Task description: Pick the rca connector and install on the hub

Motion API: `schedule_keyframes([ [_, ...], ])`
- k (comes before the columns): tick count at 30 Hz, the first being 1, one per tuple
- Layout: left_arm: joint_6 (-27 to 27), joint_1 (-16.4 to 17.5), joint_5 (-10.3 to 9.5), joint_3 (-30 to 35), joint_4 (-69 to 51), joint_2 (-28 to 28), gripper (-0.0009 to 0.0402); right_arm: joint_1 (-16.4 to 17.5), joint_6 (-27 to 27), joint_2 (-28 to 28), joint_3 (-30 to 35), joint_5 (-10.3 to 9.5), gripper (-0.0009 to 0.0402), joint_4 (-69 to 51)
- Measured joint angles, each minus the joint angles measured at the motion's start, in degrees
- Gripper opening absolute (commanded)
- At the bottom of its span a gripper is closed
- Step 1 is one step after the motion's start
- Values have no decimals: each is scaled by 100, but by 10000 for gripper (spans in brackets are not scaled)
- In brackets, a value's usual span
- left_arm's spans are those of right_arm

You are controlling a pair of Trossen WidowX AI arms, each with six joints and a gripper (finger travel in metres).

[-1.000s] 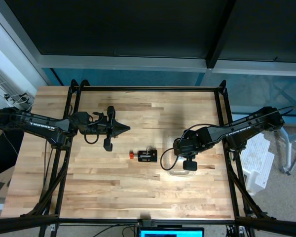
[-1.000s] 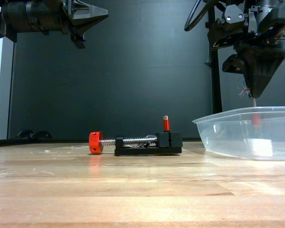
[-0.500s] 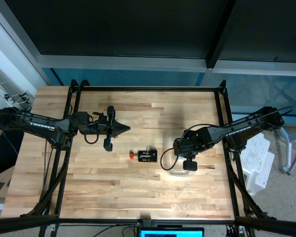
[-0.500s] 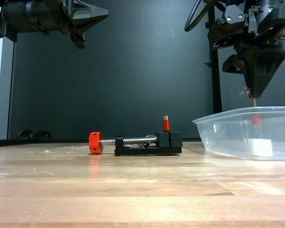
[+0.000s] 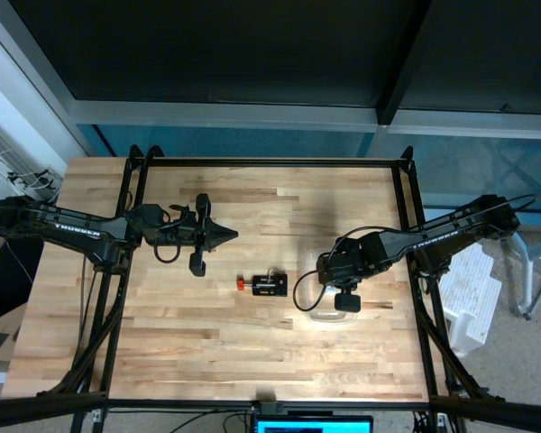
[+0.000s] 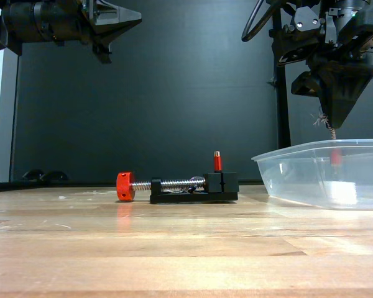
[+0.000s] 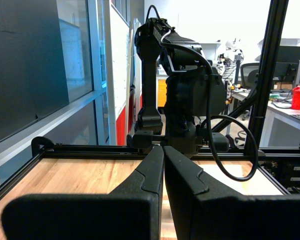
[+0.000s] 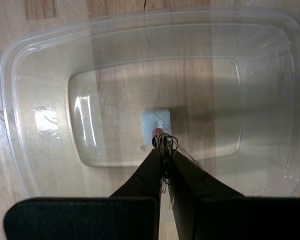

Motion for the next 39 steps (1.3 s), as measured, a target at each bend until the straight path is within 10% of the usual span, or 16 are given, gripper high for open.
schedule_keyframes([
  [39,0,0,0,2,-2,0,0,15,26,192,-398,2,0,586],
])
